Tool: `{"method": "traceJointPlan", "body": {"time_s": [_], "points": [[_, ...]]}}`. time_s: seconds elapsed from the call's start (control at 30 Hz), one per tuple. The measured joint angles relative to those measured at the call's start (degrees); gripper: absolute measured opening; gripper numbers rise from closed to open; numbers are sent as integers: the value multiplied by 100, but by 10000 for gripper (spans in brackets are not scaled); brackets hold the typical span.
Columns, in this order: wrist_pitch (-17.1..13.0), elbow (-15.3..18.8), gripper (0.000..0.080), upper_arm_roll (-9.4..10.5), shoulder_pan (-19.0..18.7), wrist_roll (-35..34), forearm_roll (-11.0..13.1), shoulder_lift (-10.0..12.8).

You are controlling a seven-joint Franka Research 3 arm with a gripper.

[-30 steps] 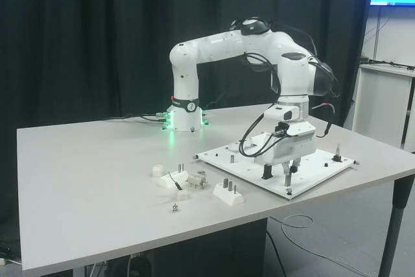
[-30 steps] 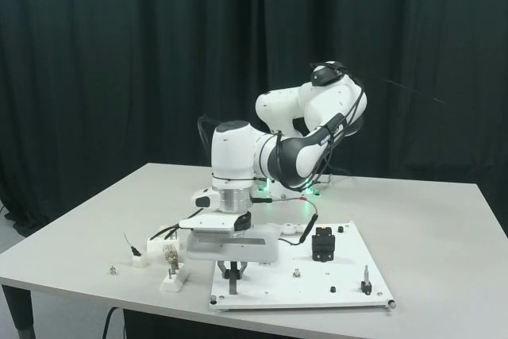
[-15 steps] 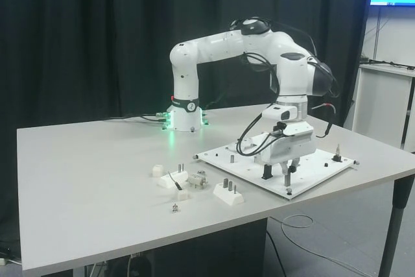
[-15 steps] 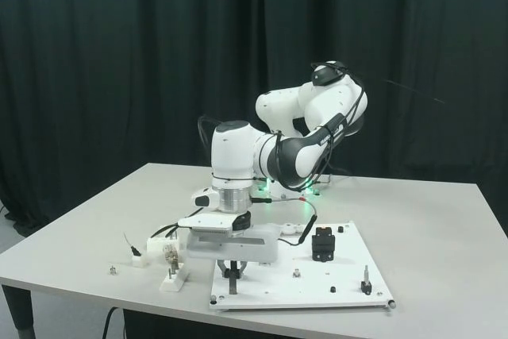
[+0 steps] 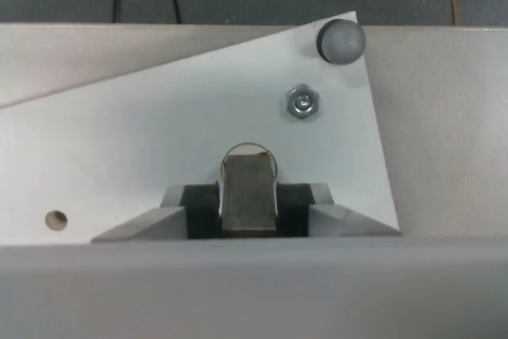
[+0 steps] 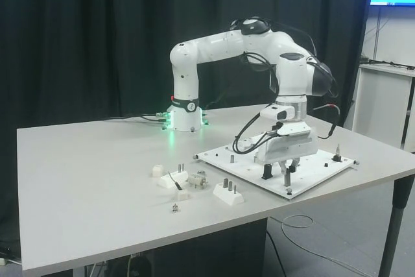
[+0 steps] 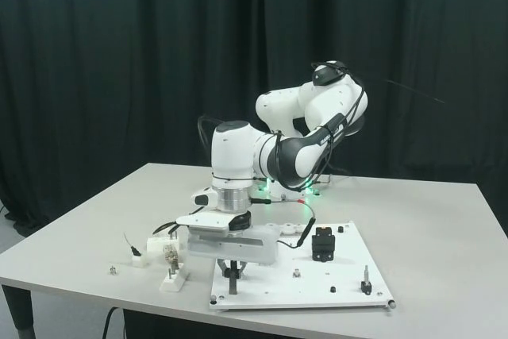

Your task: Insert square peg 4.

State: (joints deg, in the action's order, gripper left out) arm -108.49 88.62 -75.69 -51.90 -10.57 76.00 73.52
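Square peg 4 (image 5: 248, 193) stands upright between the gripper (image 5: 248, 210) fingers (image 5: 205, 210), pinched from both sides, its lower end over a round hole in the white board (image 5: 159, 132), presumably so it can go straight down. A hex nut (image 5: 302, 103) sits toward one o'clock from the peg, a black rubber foot (image 5: 341, 40) beyond it at the board's corner. Around lies the grey table (image 6: 84, 160), with small white fixtures (image 6: 228, 192) near the board and black curtains (image 7: 119, 53) behind.

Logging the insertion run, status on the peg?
Gripper shut on square peg, upright. Peg tip over a hole in the white board, near its corner; seating not visible. Nothing in the way.
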Motion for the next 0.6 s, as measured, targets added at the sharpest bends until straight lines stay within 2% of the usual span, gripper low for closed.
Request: {"method": "traceJointPlan", "body": {"time_s": [0.6], "points": [[0, 10, 148, 2, -9, 727, -6, 1]]}}
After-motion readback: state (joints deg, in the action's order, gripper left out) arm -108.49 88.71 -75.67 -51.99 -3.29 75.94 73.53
